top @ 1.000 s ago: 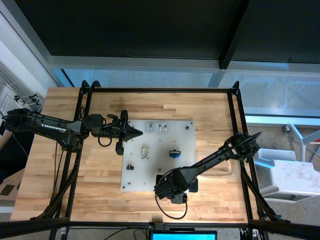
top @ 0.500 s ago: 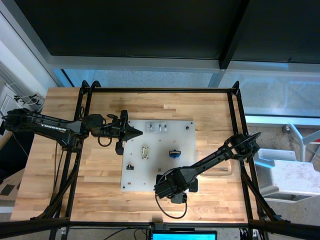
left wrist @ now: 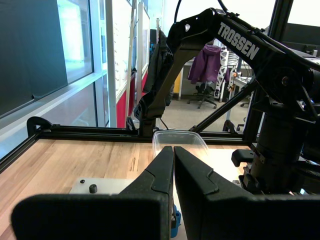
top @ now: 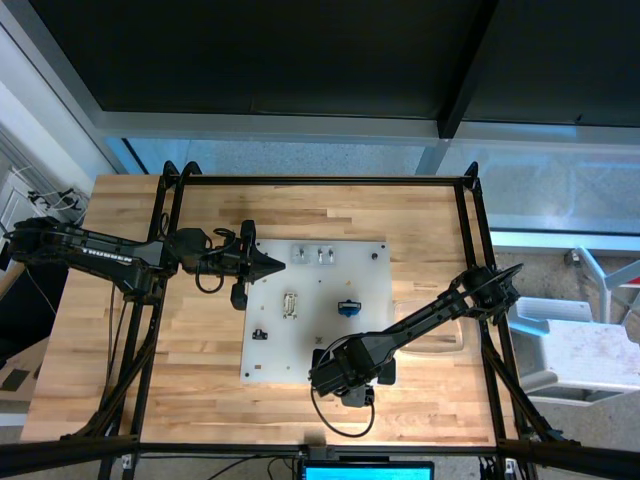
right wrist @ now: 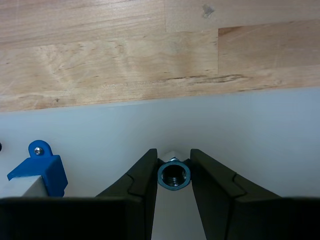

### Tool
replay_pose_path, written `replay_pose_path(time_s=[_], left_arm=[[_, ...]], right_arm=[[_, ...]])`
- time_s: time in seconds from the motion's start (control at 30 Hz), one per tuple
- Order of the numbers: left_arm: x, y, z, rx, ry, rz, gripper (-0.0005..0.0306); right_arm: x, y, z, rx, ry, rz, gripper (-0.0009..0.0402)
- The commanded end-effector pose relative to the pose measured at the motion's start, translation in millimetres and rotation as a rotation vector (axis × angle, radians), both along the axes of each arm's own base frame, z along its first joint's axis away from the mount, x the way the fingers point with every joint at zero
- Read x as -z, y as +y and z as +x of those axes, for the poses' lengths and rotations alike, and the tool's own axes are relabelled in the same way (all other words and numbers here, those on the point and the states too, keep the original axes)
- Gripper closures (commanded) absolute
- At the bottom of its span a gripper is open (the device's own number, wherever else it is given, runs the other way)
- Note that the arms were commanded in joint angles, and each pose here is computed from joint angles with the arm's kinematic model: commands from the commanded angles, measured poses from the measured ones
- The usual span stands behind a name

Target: Pick the M12 fastener and fasten on the M12 threads

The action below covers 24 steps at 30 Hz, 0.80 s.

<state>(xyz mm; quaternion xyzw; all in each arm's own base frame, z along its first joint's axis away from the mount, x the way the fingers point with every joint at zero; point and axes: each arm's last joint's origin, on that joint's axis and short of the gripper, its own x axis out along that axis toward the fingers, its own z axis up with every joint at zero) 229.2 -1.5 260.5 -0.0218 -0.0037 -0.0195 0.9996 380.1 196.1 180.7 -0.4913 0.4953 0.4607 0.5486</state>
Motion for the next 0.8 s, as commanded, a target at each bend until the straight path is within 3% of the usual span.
replay_pose_path(time_s=[0.03, 0.4, 0.8], left_arm=[[0.0, 0.1, 0.0, 0.0, 0.0, 0.0, 0.03], [0.0, 0.0, 0.0, 0.0, 0.0, 0.0, 0.03], [0.0, 0.1, 0.0, 0.0, 0.0, 0.0, 0.03]], right_arm=[[2.0, -0.3, -0.4, 0.003, 0.009, -0.008, 0.0364], [2.1, -2.6, -1.0, 0.174, 0.026, -0.003, 0.0364], [1.5, -5.3, -0.1, 0.528, 0.03, 0.022, 0.0364]])
